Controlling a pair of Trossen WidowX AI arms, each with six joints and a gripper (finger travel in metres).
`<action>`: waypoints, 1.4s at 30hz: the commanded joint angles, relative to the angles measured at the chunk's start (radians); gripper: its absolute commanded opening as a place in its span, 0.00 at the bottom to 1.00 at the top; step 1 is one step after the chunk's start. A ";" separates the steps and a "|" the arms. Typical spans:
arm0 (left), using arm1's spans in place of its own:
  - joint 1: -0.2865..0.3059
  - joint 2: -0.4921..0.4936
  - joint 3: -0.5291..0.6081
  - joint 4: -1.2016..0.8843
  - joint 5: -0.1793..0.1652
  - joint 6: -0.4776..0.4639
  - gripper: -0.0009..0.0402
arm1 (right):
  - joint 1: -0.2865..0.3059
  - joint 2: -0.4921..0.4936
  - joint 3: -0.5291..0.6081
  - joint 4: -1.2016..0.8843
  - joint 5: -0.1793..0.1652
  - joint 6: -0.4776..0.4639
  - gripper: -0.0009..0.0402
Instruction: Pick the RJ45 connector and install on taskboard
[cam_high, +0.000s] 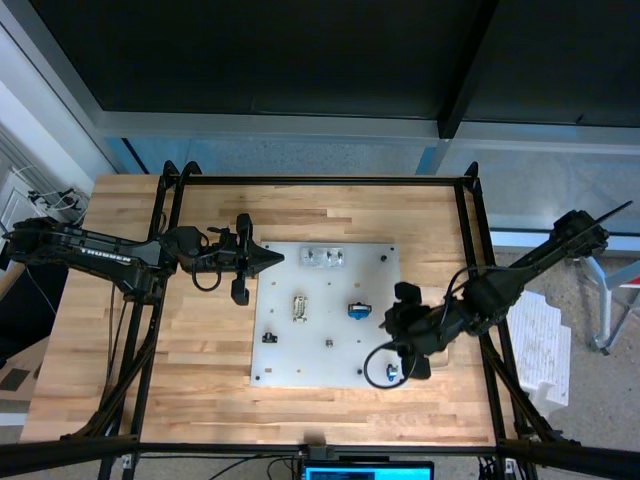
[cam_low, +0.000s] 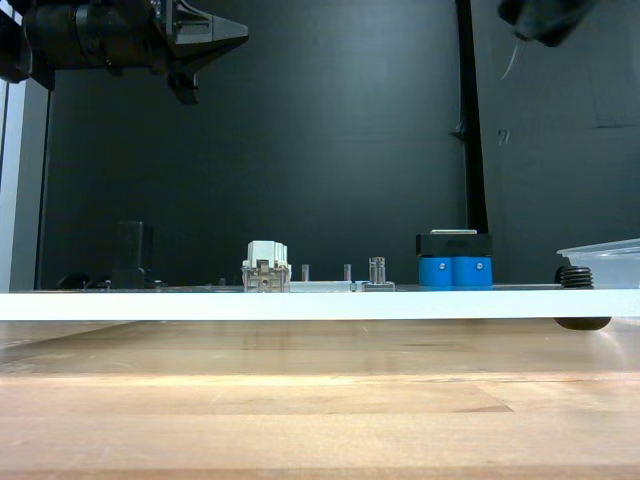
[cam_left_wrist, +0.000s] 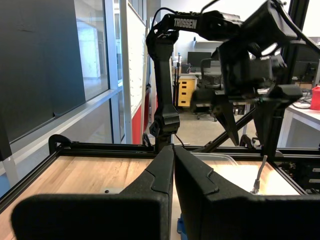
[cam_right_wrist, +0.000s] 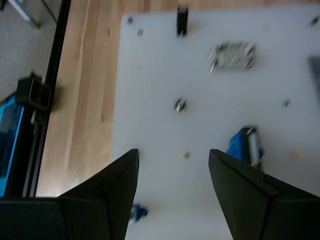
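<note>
**Operator:** State the layout, largest item first.

**Technician:** A wooden table (cam_high: 120, 330) carries the taskboard (cam_high: 320, 350), a white square panel lying flat at the centre. A clear tray (cam_low: 600, 250) sits just off the board's right edge, under the right arm.

**Operator:** Position of the arms?

**Technician:** The left arm reaches in level from the left. The left gripper (cam_left_wrist: 173, 148) hangs high over the board's far left edge, pointing across toward the right arm. The right arm reaches in from the right. The right gripper (cam_right_wrist: 173, 150) is raised above the near right part of the board, pointing down at it.

**Operator:** Claw condition?

**Technician:** Left: fingers pressed together, nothing between them. Right: fingers spread wide, nothing between them, bare white panel showing in the gap.

**Operator:** Fixtures on the board?

**Technician:** A silver fixture (cam_high: 323, 258) near the far edge, a cream socket (cam_high: 298, 308) and a blue fixture (cam_high: 358, 311) side by side and apart at mid-board, and a small black fixture (cam_high: 270, 338) toward the left edge.

**Operator:** Location of the RJ45 connector?

**Technician:** I cannot tell. It cannot be made out in any view, and neither claw holds it.
</note>
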 joint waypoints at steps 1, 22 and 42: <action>0.000 0.000 0.000 0.000 0.000 0.000 0.02 | -0.048 -0.021 -0.003 0.019 0.000 -0.064 0.49; 0.000 0.000 0.000 0.000 0.000 0.000 0.02 | -0.371 -0.204 -0.161 0.289 -0.011 -0.354 0.49; 0.000 0.000 0.000 0.000 0.000 0.000 0.02 | -0.591 -0.293 -0.353 0.666 -0.192 -0.441 0.25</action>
